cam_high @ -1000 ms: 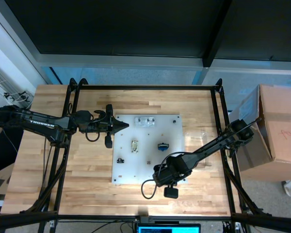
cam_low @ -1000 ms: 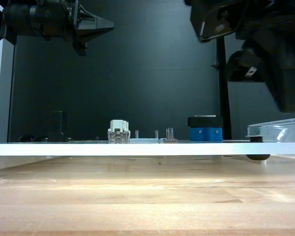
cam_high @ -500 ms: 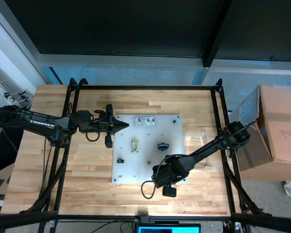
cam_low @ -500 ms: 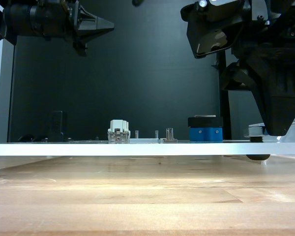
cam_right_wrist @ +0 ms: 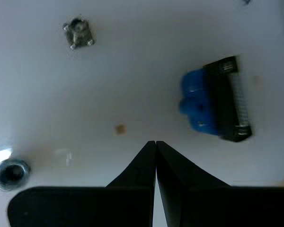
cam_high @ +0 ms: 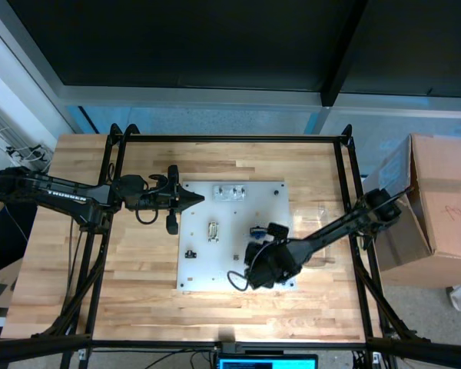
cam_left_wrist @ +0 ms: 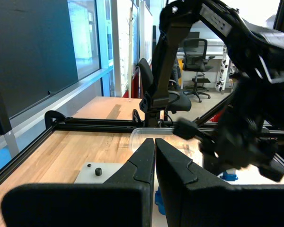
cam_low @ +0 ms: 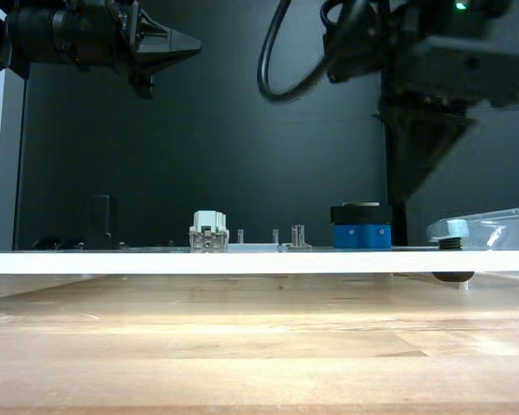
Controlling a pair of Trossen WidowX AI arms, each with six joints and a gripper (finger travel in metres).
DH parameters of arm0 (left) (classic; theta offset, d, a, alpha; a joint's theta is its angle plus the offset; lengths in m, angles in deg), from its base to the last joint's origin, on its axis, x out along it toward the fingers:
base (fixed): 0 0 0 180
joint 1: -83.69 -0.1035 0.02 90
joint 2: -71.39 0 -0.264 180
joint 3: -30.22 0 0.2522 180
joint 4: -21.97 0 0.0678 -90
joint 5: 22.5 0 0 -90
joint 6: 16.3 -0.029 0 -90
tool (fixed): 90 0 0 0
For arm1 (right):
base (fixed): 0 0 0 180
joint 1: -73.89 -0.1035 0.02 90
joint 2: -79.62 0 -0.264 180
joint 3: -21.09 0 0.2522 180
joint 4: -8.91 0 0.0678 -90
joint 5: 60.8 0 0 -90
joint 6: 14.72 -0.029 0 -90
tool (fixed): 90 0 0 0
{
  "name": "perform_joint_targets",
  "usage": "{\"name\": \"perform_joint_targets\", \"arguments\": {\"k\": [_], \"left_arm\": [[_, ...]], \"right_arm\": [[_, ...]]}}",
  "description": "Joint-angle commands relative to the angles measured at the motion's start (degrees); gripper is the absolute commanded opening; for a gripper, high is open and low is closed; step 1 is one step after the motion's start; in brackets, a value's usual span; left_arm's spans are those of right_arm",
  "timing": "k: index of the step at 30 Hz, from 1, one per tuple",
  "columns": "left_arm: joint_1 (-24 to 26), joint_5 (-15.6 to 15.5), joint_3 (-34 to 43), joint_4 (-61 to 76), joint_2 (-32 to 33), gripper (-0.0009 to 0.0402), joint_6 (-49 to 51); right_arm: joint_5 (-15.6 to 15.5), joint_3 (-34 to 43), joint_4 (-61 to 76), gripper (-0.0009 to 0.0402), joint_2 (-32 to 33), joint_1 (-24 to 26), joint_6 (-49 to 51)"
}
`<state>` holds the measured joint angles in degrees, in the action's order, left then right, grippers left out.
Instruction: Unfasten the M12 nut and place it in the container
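The small silver nut sits on top of its black ribbed stud, with ribs still showing under it; the right wrist view shows the nut on the white board, free of any finger. My right gripper hangs above the board, pointing down between the nut and the blue connector, shut with nothing in it. It is raised well above the board. My left gripper hovers high over the board's far left edge, shut and empty.
The clear container lies on the table just right of the white board; no nut shows in it. A white connector, a silver post and the blue block stand on the board.
My right gripper has risen from beside the nut, swung and moved back over the board toward the blue connector. The nut stays on its stud. The left arm has not moved.
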<state>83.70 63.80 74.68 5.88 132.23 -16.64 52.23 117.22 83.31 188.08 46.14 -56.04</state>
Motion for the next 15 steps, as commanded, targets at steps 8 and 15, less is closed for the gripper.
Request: {"name": "perform_joint_targets", "arguments": {"k": [8, 15], "left_arm": [[0.0, 0.0, 0.0, 0.0, 0.4, 0.0, 0.0], [0.0, 0.0, 0.0, 0.0, 0.4, 0.0, 0.0]], "right_arm": [[-12.1, 0.7, 0.3, 0.0001, -1.4, -0.3, -2.3], [-17.2, 4.2, -1.0, 0.008, -1.0, -0.3, -3.4]]}}
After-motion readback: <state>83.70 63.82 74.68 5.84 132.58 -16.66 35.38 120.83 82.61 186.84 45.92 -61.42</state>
